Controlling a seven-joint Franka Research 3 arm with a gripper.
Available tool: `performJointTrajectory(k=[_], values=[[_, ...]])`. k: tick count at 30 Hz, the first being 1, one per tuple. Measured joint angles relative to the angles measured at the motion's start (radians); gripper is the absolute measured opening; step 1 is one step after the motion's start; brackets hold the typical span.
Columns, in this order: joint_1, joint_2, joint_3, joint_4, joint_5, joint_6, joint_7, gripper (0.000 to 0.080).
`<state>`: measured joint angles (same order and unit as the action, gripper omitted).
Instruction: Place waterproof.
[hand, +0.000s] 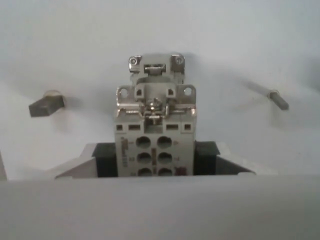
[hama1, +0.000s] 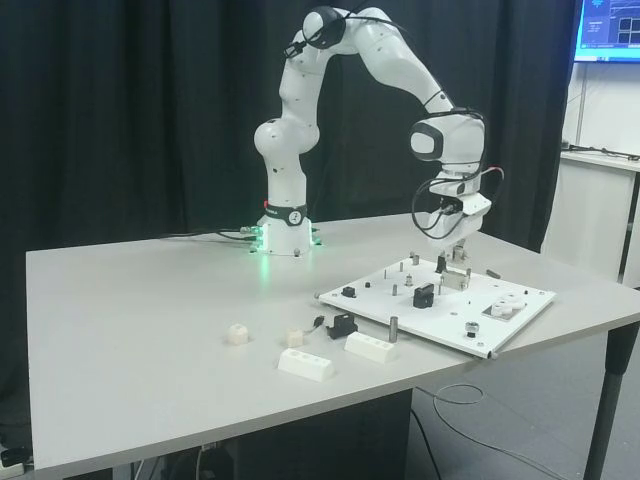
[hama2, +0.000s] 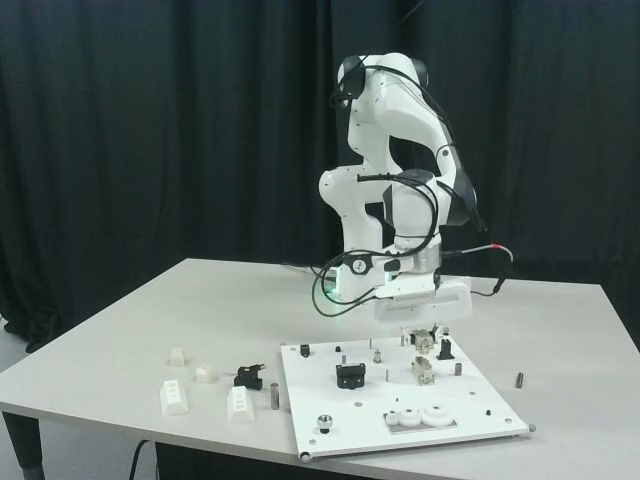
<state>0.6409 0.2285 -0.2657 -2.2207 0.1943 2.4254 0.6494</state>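
- Waterproof connector (hand: 154, 131) sits straight below the hand (hand: 155, 172), pale block with metal clips and round pin holes, over the white board (hama1: 520, 318).
- Hand grasping it: in the wrist view black pads (hand: 106, 159) flank the connector body on both sides, touching it.
- Key relation: connector's long axis runs away from the wrist camera, roughly in line with the hand's approach; its far, metal-clip end points out over the board. Judging from this, the coming move is straight down, no sideways shift obvious.
- Only one arm, so the nearer-hand question does not apply.
- Room views: hand (hama1: 452, 262) hangs low over the board's far part, near a small black upright (hama1: 440, 264); tabletop (hama1: 130, 300) carries loose white blocks well apart from it.
- Hidden: connector's near end is cut off behind the hand's body; whether its underside touches the board or hovers, cannot tell. Target seat not visible.
- Two small pegs (hand: 47, 106) on the board lie either side, apart from the connector.
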Motion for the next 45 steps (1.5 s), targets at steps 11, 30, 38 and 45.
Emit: performJointTrajectory(k=[11, 30, 38, 45], values=[[0.000, -0.019, -0.001, 0.000, -0.020, -0.024, 0.018, 0.0313], [0.003, -0.018, 0.009, -0.003, -0.020, -0.025, 0.018, 0.0313], [0.020, -0.016, 0.030, -0.008, -0.015, -0.026, 0.035, 0.0313], [0.041, -0.012, 0.073, -0.016, -0.001, -0.024, 0.087, 0.0313]])
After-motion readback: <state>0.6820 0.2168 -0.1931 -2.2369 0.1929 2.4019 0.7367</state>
